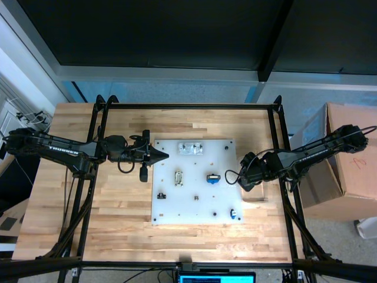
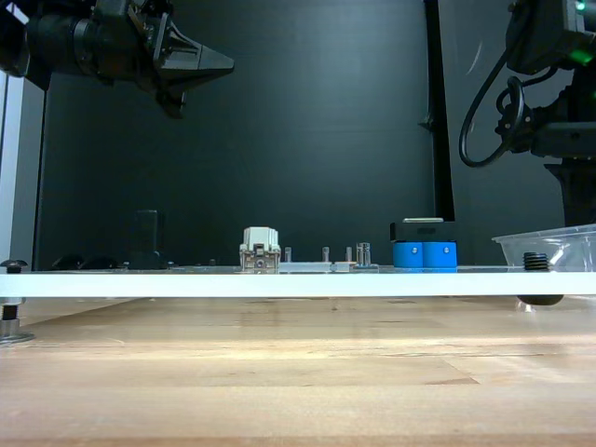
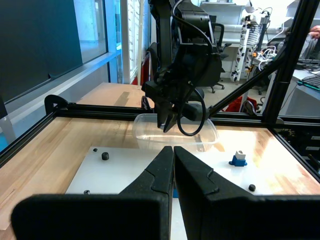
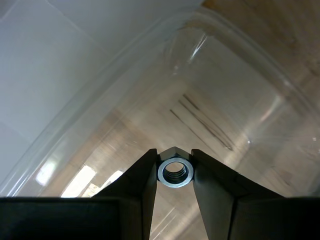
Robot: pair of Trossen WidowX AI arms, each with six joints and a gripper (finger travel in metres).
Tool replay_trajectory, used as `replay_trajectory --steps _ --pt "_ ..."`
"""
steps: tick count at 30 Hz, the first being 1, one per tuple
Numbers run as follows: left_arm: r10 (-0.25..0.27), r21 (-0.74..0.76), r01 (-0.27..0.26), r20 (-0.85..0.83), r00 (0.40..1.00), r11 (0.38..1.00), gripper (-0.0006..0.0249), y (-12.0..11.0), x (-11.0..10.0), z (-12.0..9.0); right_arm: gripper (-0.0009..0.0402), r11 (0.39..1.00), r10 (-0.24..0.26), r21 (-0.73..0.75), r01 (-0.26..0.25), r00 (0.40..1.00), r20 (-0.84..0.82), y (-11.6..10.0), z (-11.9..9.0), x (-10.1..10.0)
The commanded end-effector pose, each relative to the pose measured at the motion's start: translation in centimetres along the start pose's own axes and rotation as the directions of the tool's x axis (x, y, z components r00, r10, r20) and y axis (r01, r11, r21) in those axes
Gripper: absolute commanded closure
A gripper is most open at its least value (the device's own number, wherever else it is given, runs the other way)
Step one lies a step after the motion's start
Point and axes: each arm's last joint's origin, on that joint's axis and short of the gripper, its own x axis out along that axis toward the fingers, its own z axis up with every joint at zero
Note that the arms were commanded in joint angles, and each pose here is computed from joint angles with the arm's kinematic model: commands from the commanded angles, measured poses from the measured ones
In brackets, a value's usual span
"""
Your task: Unfasten the M12 nut and place it in the container
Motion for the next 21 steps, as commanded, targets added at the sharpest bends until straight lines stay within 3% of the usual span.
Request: replay_trajectory --steps 1,12,21 --pt "0.000 0.000 0.000 0.000 1.000 1.000 0.0243 0.0 0.0 0.0 0.0290 1.000 -0.002 -0.002 0.002 1.000 0.004 0.0 -0.1 0.1" --pt "0.000 0.000 0.000 0.000 1.000 1.000 0.0243 0.0 0.0 0.0 0.0288 1.000 0.004 -0.010 -0.003 0.999 0.036 0.2 0.4 -0.8" --pt "0.000 0.000 0.000 0.000 1.000 1.000 0.0243 0.0 0.0 0.0 0.0253 0.999 -0.002 -0.036 0.004 0.998 0.066 0.5 1.5 -3.6"
